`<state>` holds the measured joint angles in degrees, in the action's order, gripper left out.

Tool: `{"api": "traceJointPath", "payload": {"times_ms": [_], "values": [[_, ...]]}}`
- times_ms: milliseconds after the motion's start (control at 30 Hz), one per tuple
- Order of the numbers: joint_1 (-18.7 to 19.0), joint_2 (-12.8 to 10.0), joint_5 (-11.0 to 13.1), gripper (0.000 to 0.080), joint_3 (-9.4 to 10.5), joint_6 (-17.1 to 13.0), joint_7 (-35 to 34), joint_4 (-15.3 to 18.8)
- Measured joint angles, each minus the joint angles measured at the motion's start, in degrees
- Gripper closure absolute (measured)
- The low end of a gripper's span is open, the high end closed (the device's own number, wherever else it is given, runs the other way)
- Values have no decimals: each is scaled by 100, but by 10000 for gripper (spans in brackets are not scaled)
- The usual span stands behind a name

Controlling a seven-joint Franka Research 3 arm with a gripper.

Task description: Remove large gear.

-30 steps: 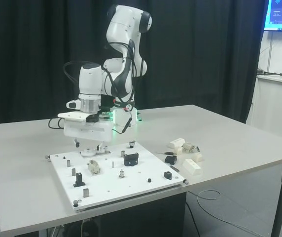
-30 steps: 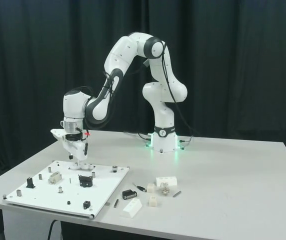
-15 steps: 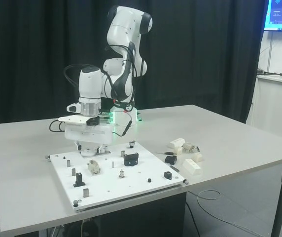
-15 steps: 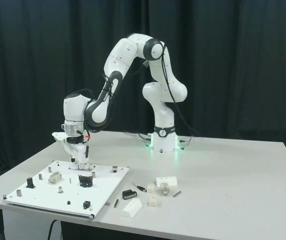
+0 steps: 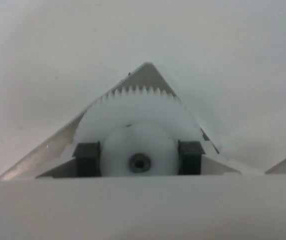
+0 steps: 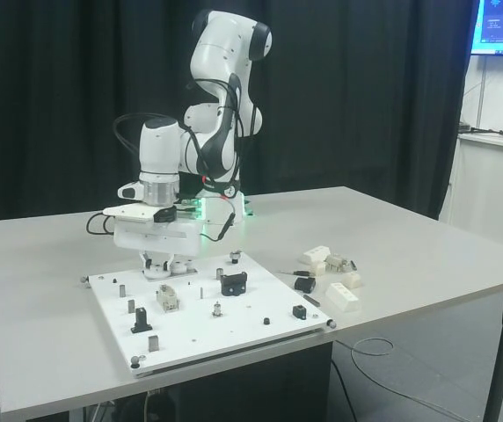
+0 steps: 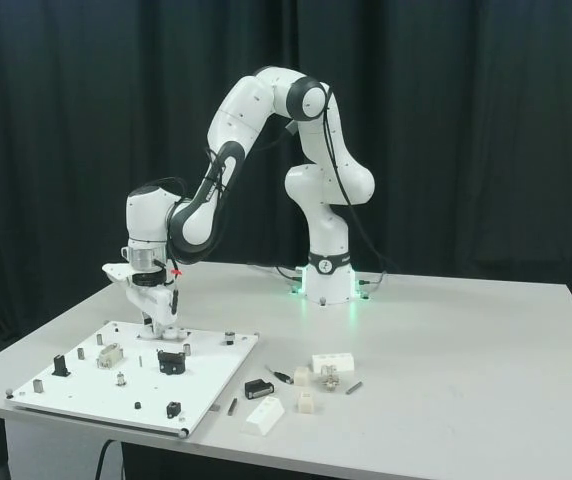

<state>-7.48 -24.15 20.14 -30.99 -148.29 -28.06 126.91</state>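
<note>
The large white gear [image 5: 138, 107] fills the wrist view, its teeth showing along the far rim. My gripper [image 5: 139, 159] is shut on the gear's raised hub, with one black finger [image 5: 88, 159] against each side. In the first room view the gripper [image 6: 165, 264] reaches down at the far edge of the white board [image 6: 234, 325], and the hand hides most of the gear. The second room view shows the gripper [image 7: 159, 322] low over the same far part of the board [image 7: 76, 385].
The board carries small pegs, a black block [image 6: 233, 283] and a grey fitting [image 6: 167, 298]. Loose white parts [image 6: 332, 272] and a black piece [image 6: 304, 284] lie on the grey table [image 6: 410, 237] beside the board. A black curtain hangs behind.
The hand came down over the gear at the board's far edge. Its fingers, spread wide one second ago, have drawn in onto the gear's hub.
</note>
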Motion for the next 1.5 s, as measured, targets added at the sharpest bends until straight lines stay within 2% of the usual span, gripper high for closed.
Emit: {"api": "traceJointPath", "payload": {"times_ms": [100,733,1500], "values": [[0,-2,0,473,0,-1,4,0],[2,16,21,472,-2,-25,88,7],[-6,515,21,473,-106,13,247,215]]}}
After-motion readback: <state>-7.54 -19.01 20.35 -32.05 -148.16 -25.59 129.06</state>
